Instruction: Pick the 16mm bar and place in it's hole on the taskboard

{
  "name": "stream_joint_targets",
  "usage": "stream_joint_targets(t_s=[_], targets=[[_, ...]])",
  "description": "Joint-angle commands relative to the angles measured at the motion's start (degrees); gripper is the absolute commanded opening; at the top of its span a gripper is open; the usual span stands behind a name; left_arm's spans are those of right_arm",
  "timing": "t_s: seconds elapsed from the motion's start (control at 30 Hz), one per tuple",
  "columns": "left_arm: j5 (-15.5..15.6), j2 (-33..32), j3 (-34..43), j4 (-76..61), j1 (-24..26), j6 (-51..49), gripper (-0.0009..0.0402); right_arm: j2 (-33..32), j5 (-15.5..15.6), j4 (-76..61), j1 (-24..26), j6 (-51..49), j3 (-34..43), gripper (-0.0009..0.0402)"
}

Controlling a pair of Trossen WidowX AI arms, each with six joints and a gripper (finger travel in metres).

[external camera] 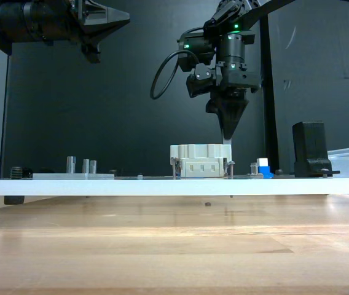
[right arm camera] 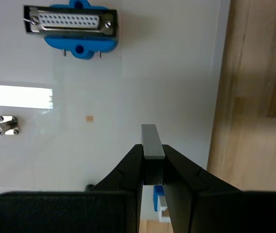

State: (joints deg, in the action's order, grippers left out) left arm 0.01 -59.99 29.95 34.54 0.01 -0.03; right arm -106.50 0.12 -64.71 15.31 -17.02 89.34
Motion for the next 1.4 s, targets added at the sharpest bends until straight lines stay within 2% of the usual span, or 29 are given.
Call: stream_joint_targets(t_s=[0.03, 0.6, 1.1, 1.4], targets=[[0.0, 0.0, 0.0, 0.0, 0.0, 0.02, 0.0, 0.0, -0.26, 0.61, 0.04, -0.07, -0.44, 0.0], [0.0, 0.0, 0.0, 0.02, 0.0, 0.02, 0.0, 0.0, -0.59, 5.07, 0.07, 0.24, -7.06, 0.0], [0.0, 0.0, 0.0, 0.0, -0.02, 0.02, 0.0, 0.0, -0.66, 5.49, 0.2, 1.29, -7.43, 0.0001], [0.0, 0.0, 0.0, 0.0, 0.0, 0.02, 0.0, 0.0, -0.81, 5.88, 0.2, 1.53, -7.48, 0.0045]])
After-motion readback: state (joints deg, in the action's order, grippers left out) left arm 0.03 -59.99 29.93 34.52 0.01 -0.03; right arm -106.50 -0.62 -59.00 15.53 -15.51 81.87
